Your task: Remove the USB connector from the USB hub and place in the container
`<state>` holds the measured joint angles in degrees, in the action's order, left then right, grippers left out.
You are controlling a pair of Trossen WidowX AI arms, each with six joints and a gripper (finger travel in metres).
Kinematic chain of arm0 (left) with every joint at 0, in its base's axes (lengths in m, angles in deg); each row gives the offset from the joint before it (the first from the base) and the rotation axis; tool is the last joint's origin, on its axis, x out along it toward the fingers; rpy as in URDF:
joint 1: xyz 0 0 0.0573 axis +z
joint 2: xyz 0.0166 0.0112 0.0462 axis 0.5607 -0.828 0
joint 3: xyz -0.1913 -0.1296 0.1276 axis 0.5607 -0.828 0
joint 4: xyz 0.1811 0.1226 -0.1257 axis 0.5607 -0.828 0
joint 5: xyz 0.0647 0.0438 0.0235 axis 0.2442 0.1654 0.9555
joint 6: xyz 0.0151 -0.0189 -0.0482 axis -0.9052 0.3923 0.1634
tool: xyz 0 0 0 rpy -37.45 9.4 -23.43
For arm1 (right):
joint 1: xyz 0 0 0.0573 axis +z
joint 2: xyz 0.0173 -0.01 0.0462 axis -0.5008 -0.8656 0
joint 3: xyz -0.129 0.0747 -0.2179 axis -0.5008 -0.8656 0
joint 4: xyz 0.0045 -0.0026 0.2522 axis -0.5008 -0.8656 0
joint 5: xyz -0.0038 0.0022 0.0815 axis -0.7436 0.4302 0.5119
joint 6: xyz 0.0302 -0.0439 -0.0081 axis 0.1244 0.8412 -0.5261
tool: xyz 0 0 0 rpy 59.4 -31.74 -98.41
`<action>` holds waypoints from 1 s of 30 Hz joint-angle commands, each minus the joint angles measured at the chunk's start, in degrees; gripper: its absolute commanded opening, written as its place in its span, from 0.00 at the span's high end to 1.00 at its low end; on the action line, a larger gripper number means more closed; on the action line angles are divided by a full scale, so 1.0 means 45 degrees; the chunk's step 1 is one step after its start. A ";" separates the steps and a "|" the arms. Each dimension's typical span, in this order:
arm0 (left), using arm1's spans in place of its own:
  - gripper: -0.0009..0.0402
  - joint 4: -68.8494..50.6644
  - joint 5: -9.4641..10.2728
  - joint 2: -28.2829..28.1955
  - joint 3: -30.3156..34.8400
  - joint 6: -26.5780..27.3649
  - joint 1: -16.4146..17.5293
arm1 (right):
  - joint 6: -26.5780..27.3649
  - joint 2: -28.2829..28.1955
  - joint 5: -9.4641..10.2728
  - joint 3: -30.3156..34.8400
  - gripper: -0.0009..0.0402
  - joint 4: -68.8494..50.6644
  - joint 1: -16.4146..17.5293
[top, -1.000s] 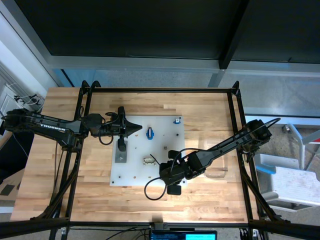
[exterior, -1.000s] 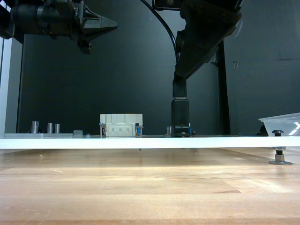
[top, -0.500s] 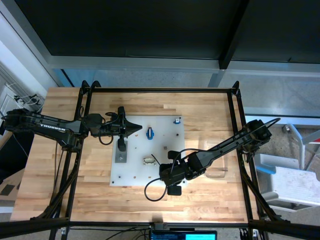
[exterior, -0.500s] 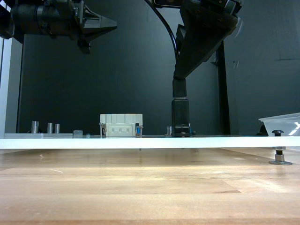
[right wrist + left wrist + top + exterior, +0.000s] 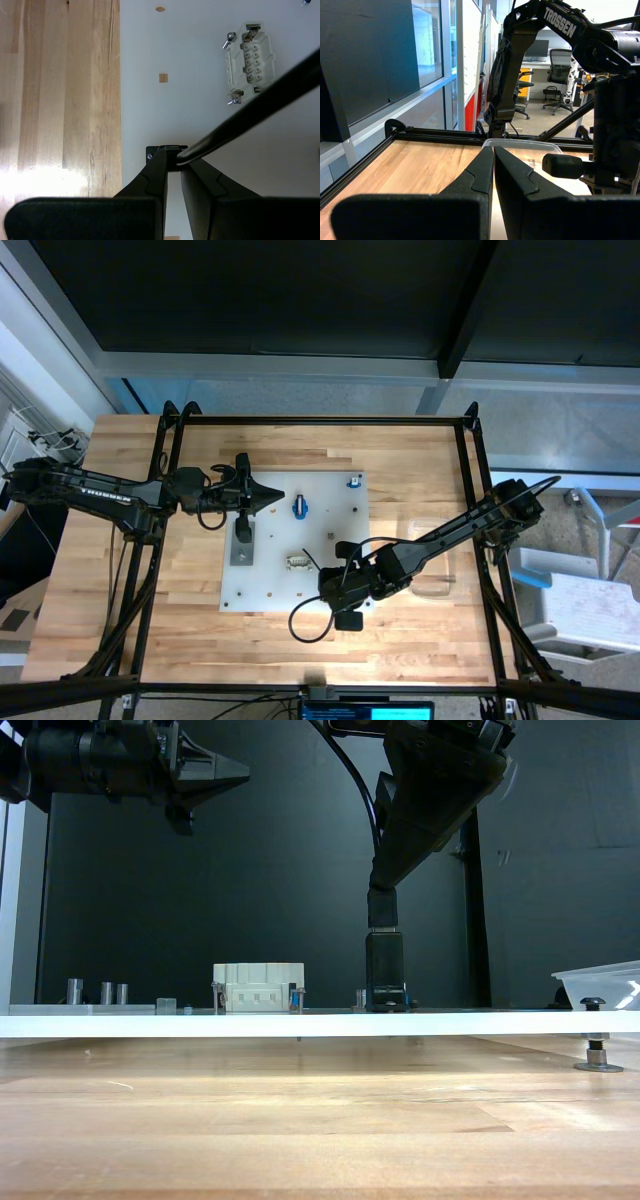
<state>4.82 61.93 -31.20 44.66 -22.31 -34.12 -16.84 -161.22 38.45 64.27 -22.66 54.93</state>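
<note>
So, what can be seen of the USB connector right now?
The USB connector is a thin black cable with a dark plug. The plug stands upright on the black hub, pinched by the right end effector; the cable loops over the board's near edge. The left end effector, shut, hovers over the board's left side.

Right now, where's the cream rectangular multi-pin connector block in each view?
High view: cream connector block on the white board, left of the right gripper.
Low view: block on the board; left gripper raised, upper left.
Left wrist view: not in it.
Right wrist view: block beyond the gripper-held thin black USB connector.
Shared landmark: white board.
</note>
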 commanded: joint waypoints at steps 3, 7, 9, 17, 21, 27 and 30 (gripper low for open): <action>0.98 0.0005 0.0000 0.0000 0.0005 -0.0005 0.0000 | 0.0000 0.0010 -0.0010 0.0102 0.98 -0.0223 -0.0092; 0.98 0.0005 0.0000 0.0000 0.0005 0.0000 0.0000 | 0.0097 -0.0180 0.0087 0.0359 0.98 -0.0602 -0.0189; 0.98 0.0005 -0.0005 0.0000 0.0005 -0.0005 0.0000 | 0.0223 -0.0180 0.0107 0.0573 0.98 -0.0855 -0.0209; 0.98 0.0005 0.0000 0.0000 0.0005 0.0000 0.0000 | 0.0539 -0.0656 0.0500 0.1243 0.98 -0.1302 -0.0369; 0.98 0.0010 0.0000 0.0000 0.0005 -0.0005 0.0000 | 0.0539 -0.0656 0.0505 0.1239 0.98 -0.1384 -0.0393; 0.98 0.0010 0.0000 0.0000 0.0005 0.0000 0.0000 | 0.0520 -0.0627 0.0495 0.1234 0.98 -0.1409 -0.0389; 0.98 0.0005 0.0000 0.0000 0.0005 0.0000 0.0005 | 0.0500 -0.0578 0.0369 0.1151 0.98 -0.1321 -0.0389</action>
<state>4.84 61.93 -31.18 44.68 -22.31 -34.12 -14.43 -164.08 40.66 69.82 -28.82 53.16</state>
